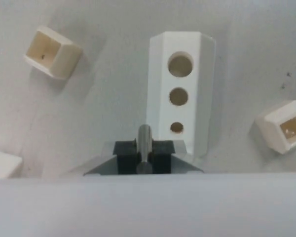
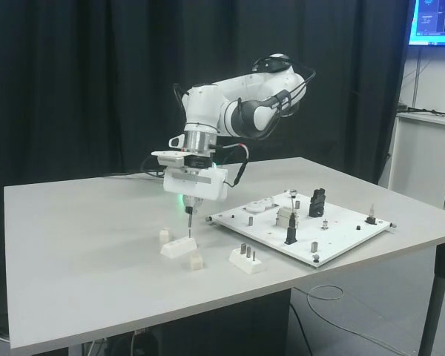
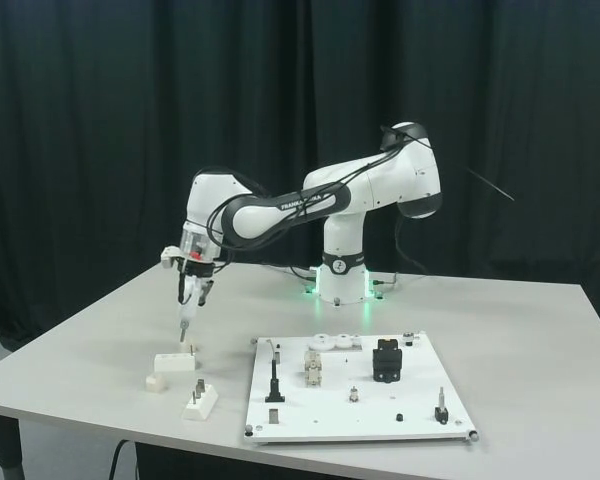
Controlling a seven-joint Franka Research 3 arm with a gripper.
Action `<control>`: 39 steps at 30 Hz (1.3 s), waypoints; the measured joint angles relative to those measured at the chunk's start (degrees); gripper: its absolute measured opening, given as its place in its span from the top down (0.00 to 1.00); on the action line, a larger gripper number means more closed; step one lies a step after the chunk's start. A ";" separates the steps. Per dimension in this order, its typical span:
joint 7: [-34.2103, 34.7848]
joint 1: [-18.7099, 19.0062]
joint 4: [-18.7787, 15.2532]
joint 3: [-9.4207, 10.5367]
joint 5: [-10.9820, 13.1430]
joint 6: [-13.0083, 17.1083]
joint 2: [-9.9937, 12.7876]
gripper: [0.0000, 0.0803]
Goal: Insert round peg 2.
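My gripper (image 1: 144, 158) is shut on a grey round peg (image 1: 144, 140), which points straight down between the black fingers (image 1: 124, 154). A white block (image 1: 180, 94) with three round holes of different widths lies on the table just below. The peg hangs a little above the block (image 2: 179, 247), near the end with the smallest hole (image 1: 176, 128) and slightly to one side of it. In the room views the gripper (image 2: 189, 206) (image 3: 185, 305) holds the peg (image 2: 190, 221) (image 3: 183, 328) upright over the block (image 3: 174, 362). The middle hole (image 1: 178, 96) is unfilled.
Two small white square cups (image 1: 52, 52) (image 1: 286, 126) flank the block. A white holder with upright pegs (image 2: 247, 259) (image 3: 201, 400) stands near the table's front edge. A white assembly board (image 2: 304, 222) (image 3: 355, 385) carrying several parts lies beside them.
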 joint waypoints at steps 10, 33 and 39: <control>-0.05 -0.02 0.30 -0.84 -1.53 0.00 0.19 0.93; -0.19 -0.01 0.64 -1.35 -1.72 0.00 0.47 0.93; -0.19 -0.01 0.68 -1.47 -1.72 0.00 0.50 0.93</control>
